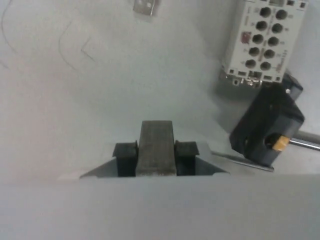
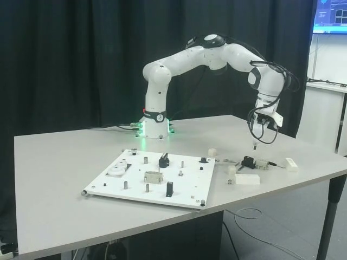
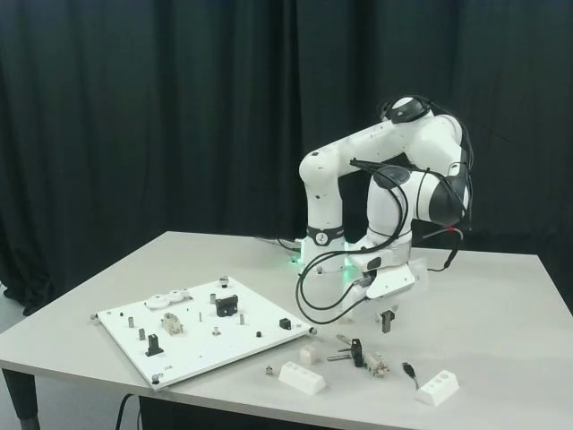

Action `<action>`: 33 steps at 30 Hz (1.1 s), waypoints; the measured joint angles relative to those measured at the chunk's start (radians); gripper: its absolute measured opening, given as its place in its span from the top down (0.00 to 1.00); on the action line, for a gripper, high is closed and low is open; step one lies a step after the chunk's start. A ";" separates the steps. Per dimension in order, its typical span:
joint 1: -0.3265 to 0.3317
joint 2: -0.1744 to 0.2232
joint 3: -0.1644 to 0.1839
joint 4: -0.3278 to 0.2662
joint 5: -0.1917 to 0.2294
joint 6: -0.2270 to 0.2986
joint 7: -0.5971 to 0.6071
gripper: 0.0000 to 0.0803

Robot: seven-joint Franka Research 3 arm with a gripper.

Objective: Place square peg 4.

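A grey square peg [image 1: 157, 149] stands upright between my two black fingers [image 1: 125, 154], and my gripper [image 1: 156, 156] is shut on it. In the first room view the gripper [image 2: 255, 140] hangs well above the table, to the right of the white board [image 2: 130, 187], with the peg [image 2: 254, 145] pointing down. The second room view shows the gripper [image 3: 388, 315] and the peg [image 3: 388, 324] above the loose parts by the board [image 3: 235, 345]. The board carries several pegs and black fixtures.
Below the gripper lie a white connector block with round holes [image 1: 260, 40], a black part with a metal pin [image 1: 267, 125] and a small metal bracket [image 1: 145, 7]. White blocks [image 3: 302, 378] [image 3: 437, 387] sit near the table's front edge. The arm's base [image 2: 154, 127] glows green.
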 joint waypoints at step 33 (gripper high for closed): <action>0.122 0.009 0.068 -0.133 0.074 0.237 -0.008 0.81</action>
